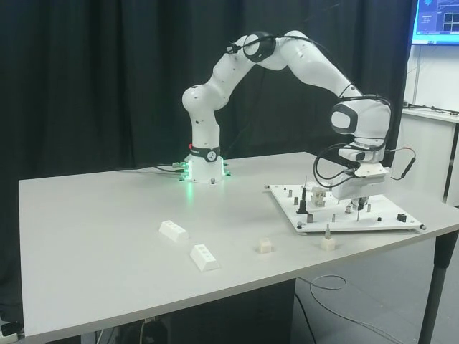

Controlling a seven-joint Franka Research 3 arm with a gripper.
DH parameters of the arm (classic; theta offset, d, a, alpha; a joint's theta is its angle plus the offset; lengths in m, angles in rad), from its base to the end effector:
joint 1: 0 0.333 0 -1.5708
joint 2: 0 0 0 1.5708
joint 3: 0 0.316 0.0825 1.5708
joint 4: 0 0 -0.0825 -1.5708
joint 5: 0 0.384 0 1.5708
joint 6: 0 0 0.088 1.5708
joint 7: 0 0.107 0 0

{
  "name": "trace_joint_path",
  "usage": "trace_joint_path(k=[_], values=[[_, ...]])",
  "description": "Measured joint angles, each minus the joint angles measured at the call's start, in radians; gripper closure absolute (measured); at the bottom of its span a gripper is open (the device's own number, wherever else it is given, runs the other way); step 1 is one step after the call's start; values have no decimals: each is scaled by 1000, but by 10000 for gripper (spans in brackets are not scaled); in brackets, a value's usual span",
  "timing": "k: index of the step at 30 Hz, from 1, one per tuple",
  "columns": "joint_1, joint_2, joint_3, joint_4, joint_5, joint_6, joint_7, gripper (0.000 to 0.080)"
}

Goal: Insert round peg 1.

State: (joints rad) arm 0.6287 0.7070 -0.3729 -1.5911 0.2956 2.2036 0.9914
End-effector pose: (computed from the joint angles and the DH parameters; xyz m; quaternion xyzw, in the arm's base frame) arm 0.6568 0.2181 0.2368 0.9131 -0.4072 -0.0129 0.0134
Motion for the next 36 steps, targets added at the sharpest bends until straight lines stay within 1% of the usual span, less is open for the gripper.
trace_joint_path(k=[27, 36], values=[[1, 0, 0, -1, -10, 9, 7, 774], [1, 0, -1, -2, -23, 9, 7, 774]])
